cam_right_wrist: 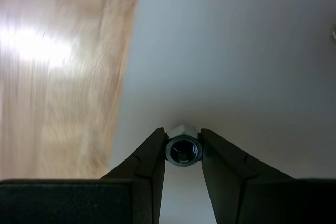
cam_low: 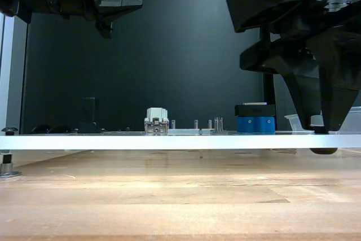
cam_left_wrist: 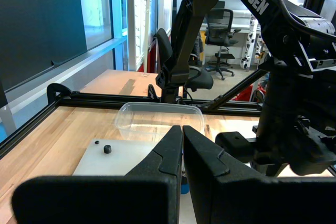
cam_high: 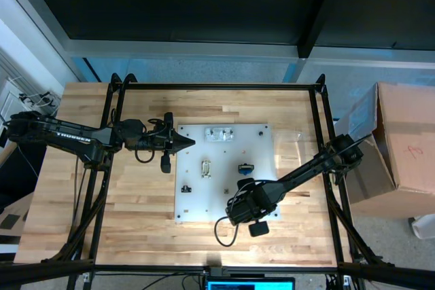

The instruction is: Unfasten the M12 nut and place it in the container

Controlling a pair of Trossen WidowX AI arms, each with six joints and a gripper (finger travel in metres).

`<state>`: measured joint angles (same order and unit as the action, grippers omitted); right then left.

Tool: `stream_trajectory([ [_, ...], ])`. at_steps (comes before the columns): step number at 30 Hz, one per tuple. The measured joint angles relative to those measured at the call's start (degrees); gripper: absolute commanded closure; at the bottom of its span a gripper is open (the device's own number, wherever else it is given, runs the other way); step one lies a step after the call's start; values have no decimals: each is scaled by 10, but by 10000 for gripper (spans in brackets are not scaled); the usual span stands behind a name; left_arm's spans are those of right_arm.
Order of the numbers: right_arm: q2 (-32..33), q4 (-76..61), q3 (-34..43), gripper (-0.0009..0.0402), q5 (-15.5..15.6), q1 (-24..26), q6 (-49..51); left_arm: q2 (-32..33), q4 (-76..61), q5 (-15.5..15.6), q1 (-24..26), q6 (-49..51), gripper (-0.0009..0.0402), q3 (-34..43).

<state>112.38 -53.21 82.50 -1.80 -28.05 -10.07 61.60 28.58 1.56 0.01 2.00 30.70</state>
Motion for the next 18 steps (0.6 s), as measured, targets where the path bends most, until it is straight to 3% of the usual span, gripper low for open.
stream_trajectory([
  [7, -11, -6, 0, 386, 9, -1, 167, 0, 0, 0, 0, 0, 393, 0],
  [18, -56, -17, 10, 386, 5, 5, 181, 0, 0, 0, 0, 0, 393, 0],
])
